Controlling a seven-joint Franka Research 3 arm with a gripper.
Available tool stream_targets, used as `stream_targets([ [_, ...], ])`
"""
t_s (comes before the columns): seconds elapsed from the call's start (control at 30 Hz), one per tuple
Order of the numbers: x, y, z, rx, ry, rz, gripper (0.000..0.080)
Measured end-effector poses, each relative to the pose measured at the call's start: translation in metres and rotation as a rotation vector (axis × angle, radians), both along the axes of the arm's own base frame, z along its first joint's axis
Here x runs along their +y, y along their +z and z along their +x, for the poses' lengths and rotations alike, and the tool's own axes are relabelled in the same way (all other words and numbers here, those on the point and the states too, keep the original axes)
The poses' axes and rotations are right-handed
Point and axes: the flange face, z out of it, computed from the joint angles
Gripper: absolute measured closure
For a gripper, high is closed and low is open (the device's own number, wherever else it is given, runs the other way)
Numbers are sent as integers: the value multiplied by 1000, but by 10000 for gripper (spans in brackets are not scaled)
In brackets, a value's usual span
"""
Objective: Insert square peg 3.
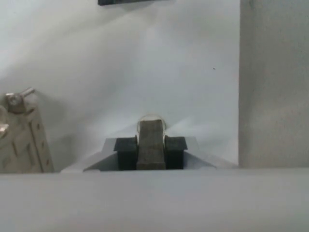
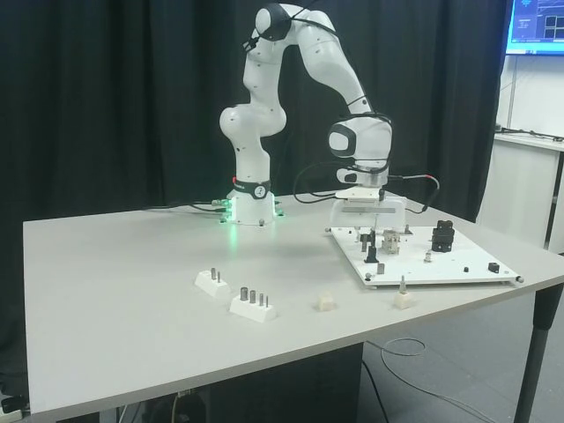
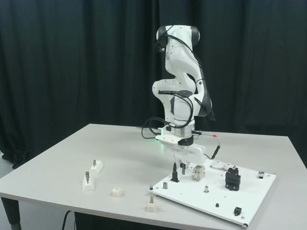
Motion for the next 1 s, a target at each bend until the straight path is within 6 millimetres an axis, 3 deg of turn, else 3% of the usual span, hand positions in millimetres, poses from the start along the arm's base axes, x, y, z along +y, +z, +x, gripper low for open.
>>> stream_targets([
  [1.0, 0, -2, -2, 5, 247, -3, 689],
])
